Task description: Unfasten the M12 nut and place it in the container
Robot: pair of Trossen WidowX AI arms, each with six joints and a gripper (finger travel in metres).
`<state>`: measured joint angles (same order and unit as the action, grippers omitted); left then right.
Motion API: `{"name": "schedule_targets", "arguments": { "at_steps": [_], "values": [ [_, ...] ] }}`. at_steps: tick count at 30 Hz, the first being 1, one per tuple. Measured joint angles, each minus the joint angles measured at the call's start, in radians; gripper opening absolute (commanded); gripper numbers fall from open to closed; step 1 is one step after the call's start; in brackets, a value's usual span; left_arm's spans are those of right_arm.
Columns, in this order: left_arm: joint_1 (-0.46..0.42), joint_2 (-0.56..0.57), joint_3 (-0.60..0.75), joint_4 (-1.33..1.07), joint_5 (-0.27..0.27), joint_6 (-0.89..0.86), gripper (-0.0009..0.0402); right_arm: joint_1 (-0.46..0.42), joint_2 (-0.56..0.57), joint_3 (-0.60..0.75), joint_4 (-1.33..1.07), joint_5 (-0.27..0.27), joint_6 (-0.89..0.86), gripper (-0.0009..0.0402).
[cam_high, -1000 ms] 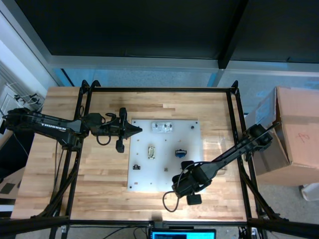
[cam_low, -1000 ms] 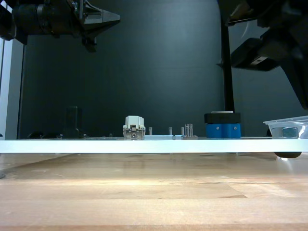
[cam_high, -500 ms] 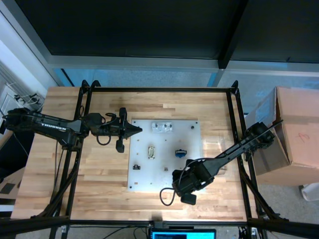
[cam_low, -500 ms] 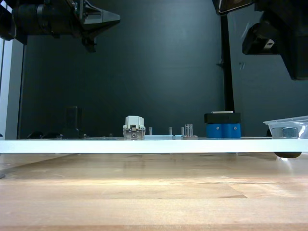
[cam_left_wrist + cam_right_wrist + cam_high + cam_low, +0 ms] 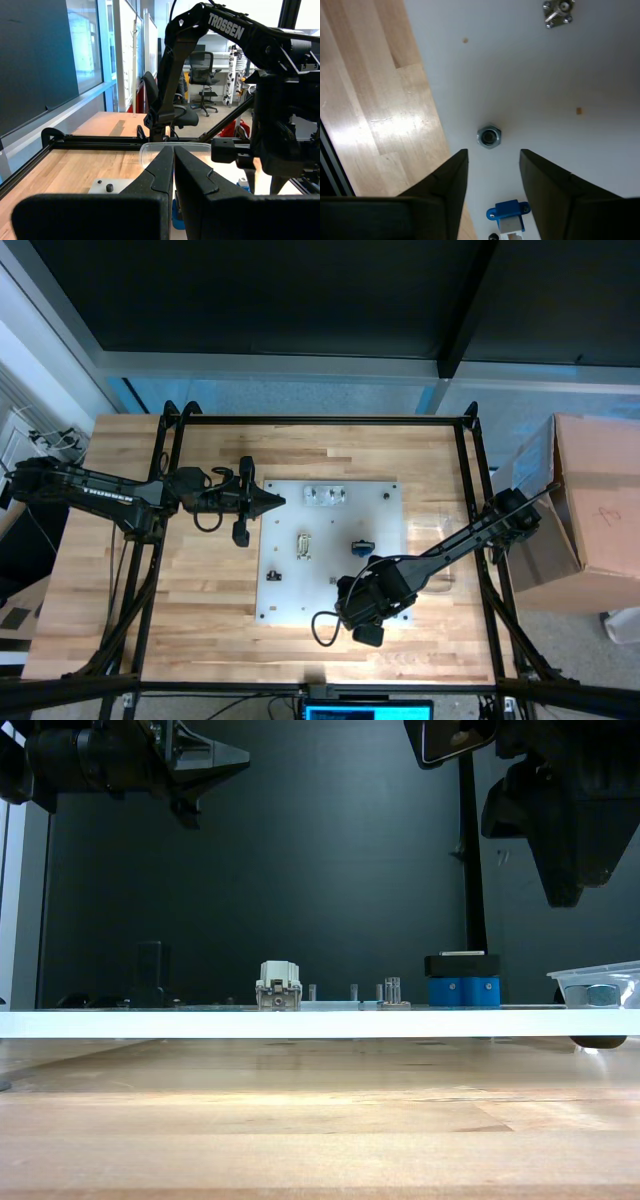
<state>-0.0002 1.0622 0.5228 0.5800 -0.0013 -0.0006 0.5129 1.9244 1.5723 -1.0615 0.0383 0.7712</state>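
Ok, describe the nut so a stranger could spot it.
On the wooden table lies a white board; the left gripper hangs shut above its far left, the right gripper above its near right. Below its open fingers, on the board, sits the nut: small, silver, six-sided, dark-centred, unlike the blue block nearby.

The wooden table [image 5: 200,600] before me carries a white board [image 5: 285,515]. On it I see a beige connector [image 5: 304,545] mid-board, a blue block [image 5: 362,548] just to its right, a pair of silver fittings [image 5: 326,496] near the far edge and a small black post [image 5: 387,494] at the far right corner. A black frame [image 5: 320,420] runs round the table, a cardboard box [image 5: 590,510] stands off its right side, and an office chair [image 5: 202,80] stands well away.
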Motion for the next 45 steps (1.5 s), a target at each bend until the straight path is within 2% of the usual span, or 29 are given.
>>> {"name": "schedule_targets", "arguments": {
  "at_steps": [11, 25, 32, 45],
  "values": [
    [0.0, 0.0, 0.0, 0.0, 0.0, 0.0, 0.0, 0.003, 0.052, -0.013, 0.033, 0.015, 0.005, 0.0242],
    [0.0, 0.0, 0.0, 0.0, 0.0, 0.0, 0.0, 0.006, 0.08, -0.084, 0.109, 0.018, -0.006, 0.023],
    [0.0, 0.0, 0.0, 0.0, 0.0, 0.0, 0.0, 0.006, 0.08, -0.085, 0.117, 0.021, -0.026, 0.0196],
    [0.0, 0.0, 0.0, 0.0, 0.0, 0.0, 0.0, 0.007, 0.08, -0.085, 0.126, 0.018, -0.047, 0.0073]
  ]
}}
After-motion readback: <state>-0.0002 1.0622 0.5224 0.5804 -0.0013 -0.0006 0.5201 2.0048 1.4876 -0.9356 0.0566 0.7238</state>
